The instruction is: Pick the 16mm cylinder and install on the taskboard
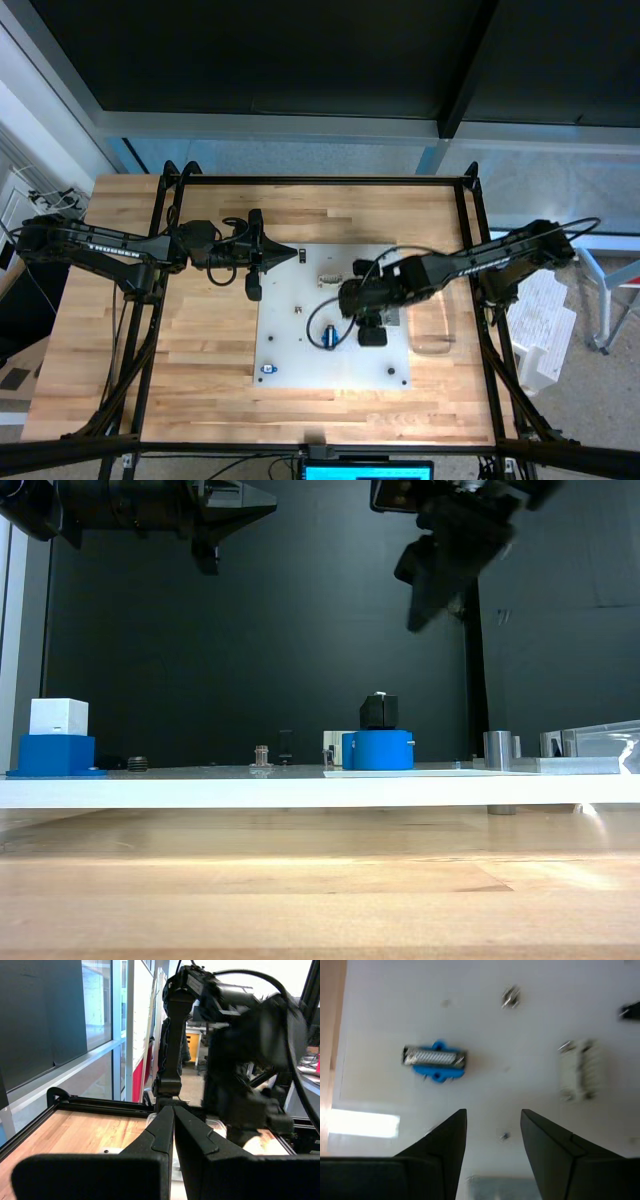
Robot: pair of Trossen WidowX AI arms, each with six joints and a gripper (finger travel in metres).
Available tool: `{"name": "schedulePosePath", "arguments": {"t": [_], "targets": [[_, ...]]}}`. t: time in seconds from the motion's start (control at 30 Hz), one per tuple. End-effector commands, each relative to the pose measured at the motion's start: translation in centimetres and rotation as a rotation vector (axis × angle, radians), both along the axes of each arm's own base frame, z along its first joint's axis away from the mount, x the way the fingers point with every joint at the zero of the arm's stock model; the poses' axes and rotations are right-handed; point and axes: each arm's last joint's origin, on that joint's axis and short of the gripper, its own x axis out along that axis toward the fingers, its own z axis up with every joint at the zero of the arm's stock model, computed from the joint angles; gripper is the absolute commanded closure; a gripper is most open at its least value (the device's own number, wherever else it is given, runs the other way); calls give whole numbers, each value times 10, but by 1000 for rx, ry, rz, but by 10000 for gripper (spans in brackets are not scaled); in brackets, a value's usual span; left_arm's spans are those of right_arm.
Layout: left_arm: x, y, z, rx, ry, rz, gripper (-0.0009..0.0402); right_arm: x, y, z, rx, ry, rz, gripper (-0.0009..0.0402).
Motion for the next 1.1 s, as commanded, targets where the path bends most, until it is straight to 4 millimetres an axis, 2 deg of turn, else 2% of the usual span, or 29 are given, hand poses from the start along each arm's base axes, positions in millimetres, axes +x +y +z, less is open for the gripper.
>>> {"name": "schedulePosePath", "arguments": {"t": [0.03, 0.33, 0.63, 0.87, 1.1], "targets": [[0, 0, 0, 0, 0, 0, 393, -6, -14, 8, -3, -58, -12, 271], [0, 0, 0, 0, 0, 0, 393, -38, -41, 27, 6, -380, -21, 323], [0, 0, 0, 0, 0, 0, 393, -66, -66, 34, 64, -700, -13, 396], [0, 0, 0, 0, 0, 0, 393, -89, -78, 30, 56, -929, -14, 394], [0, 0, 0, 0, 0, 0, 393, -99, -84, 21, 74, -1058, -23, 393]]}}
